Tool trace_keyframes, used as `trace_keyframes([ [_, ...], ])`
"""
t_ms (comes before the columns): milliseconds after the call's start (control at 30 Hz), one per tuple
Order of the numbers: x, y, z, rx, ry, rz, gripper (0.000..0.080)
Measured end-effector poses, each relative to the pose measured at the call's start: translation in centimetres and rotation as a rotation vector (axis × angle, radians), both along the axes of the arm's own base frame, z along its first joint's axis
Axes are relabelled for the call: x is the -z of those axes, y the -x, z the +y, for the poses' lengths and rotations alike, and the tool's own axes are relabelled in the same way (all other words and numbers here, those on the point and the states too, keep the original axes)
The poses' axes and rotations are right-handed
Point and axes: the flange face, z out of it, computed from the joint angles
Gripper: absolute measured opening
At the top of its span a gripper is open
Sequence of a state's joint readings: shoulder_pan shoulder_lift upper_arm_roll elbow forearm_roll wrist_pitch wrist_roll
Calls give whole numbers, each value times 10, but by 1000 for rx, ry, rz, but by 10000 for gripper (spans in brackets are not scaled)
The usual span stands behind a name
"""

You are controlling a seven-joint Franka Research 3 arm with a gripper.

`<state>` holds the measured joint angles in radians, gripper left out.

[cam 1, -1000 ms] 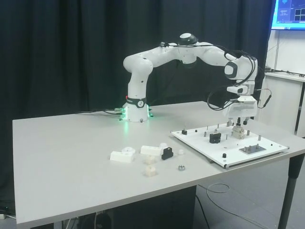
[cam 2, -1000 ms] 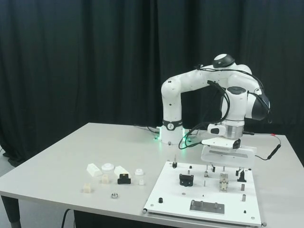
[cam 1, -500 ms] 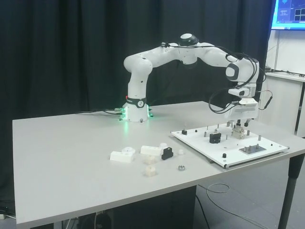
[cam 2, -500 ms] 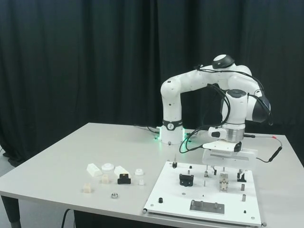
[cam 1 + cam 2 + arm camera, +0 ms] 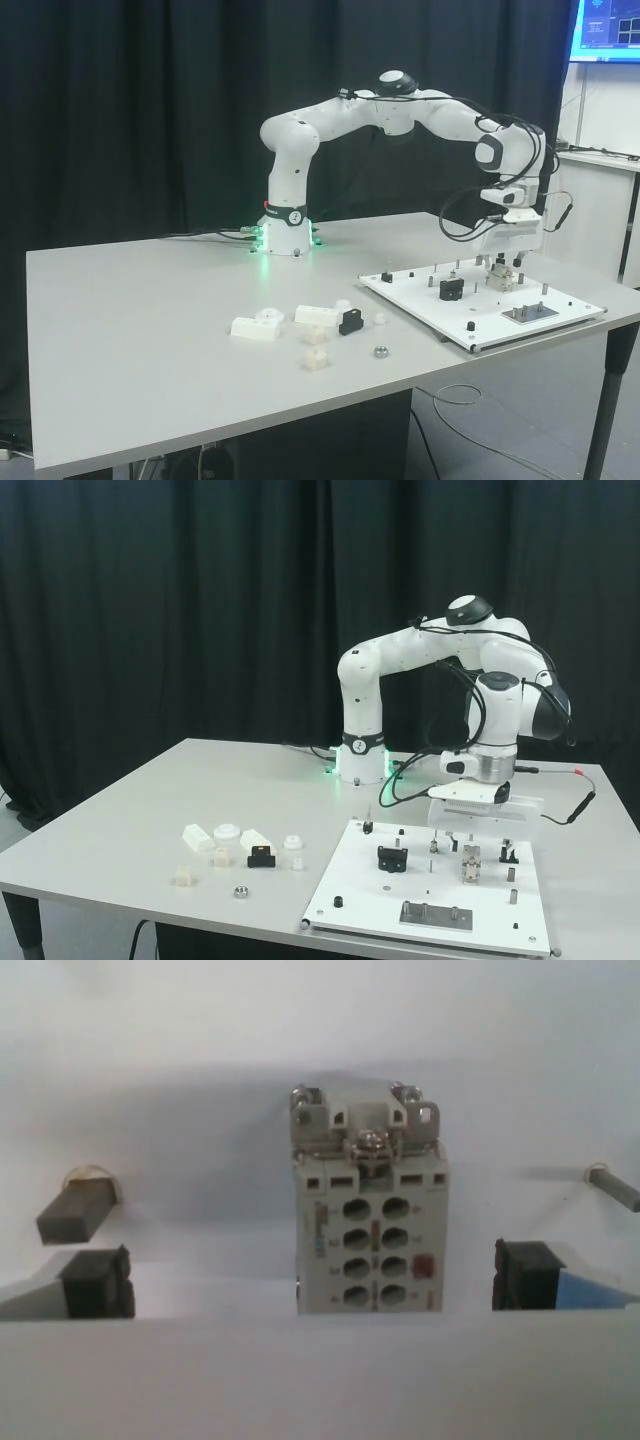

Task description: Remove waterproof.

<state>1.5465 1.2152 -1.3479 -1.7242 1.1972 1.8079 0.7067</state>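
Connector (image 5: pixel 369 1222) stands on white board (image 5: pixel 420 297), between fingertips (image 5: pixel 95 1282), untouched. Gripper (image 5: pixel 310 1280) wide. My advice: descend straight, stay centred, close on flat sides, lift vertically, avoid nearby pegs.

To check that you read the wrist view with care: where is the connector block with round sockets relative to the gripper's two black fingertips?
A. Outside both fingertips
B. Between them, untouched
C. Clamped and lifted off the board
B: in the wrist view the connector block stands between the fingertips, with clear gaps on both sides.
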Motion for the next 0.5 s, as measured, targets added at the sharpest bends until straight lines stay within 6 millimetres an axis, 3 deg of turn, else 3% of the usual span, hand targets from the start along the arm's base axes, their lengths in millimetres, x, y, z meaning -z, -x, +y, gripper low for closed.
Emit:
trace_keyframes([
  [500,2,-4,-5,9,-1,5,800],
])
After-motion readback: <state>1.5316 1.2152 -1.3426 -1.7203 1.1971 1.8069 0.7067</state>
